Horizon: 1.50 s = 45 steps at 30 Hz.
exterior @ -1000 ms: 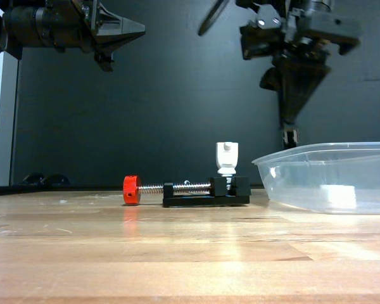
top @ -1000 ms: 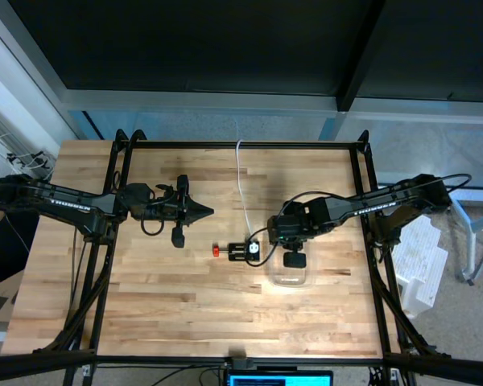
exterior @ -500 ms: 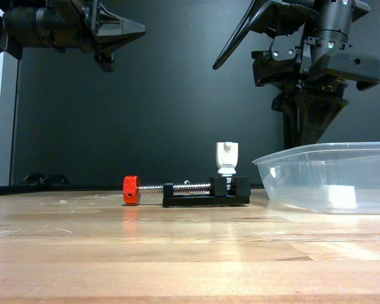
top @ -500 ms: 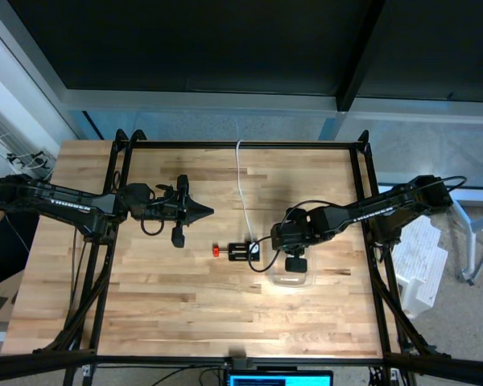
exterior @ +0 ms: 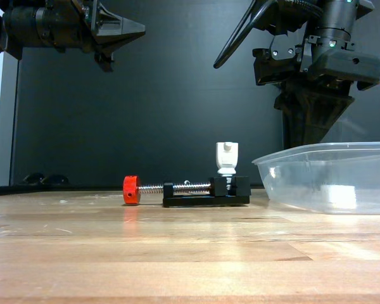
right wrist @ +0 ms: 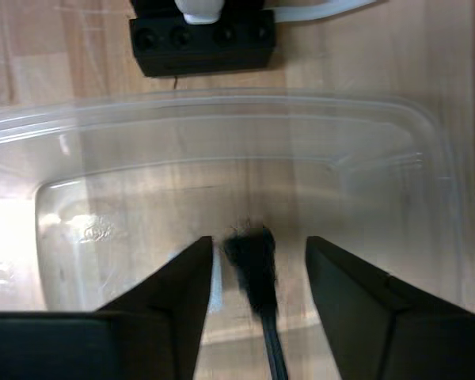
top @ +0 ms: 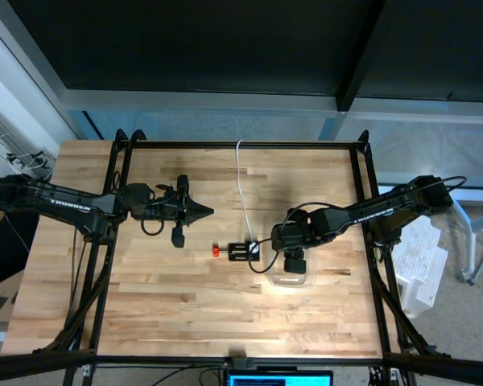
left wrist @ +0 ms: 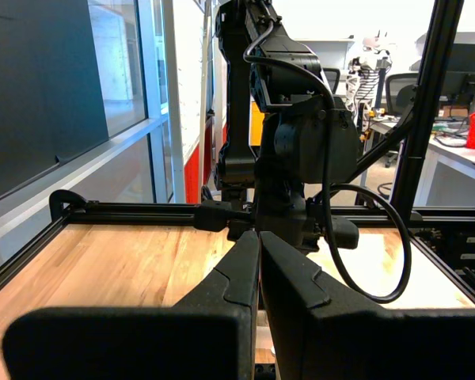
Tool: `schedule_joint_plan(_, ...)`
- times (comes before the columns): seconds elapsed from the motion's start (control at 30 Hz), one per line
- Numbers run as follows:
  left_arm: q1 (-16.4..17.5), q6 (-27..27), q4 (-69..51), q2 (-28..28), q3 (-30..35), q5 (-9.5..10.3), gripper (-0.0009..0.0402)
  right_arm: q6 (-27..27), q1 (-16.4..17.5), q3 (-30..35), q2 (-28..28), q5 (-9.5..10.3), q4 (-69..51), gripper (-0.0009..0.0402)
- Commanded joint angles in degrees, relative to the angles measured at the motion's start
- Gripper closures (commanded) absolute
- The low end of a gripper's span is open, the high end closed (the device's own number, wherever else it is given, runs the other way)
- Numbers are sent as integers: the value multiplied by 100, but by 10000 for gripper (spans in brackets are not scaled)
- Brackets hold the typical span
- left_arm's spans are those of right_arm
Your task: Remove the power plug from the receptacle and place in the container
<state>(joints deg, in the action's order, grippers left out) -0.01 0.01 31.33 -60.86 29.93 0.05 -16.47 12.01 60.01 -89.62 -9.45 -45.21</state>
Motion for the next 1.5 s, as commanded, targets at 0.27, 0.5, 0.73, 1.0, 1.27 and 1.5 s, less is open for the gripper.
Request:
schedule_joint_plan(0.27, 0, 0, 2, 0, 2, -2, 393, -2, 50, 221, 26, 2, -131, 151)
schedule_joint_plan(0.5, 0, -2, 2, 0, 2, -2, 393, 199, 42, 332, 387, 42, 31, 176)
schedule_joint_plan(0.73, 0, -2, 2, 0, 2, -2, 393, 721, -168, 310, 1119, -7, 634, 239)
schedule_joint_plan(1.0, 0, 0, 2, 0, 2, -2, 393, 1150, -498, 4, 1663, 0, 1917, 328)
schedule_joint_plan(1.27, 2, 0, 2, 0, 2, -2, 393, 1388, -785, -675, 2059, 323, 3705, 389)
schedule_joint_plan(1.5, 2, 0, 2, 0, 2, 0, 393, 1333, -1108, -1259, 2280, 951, 4913, 393)
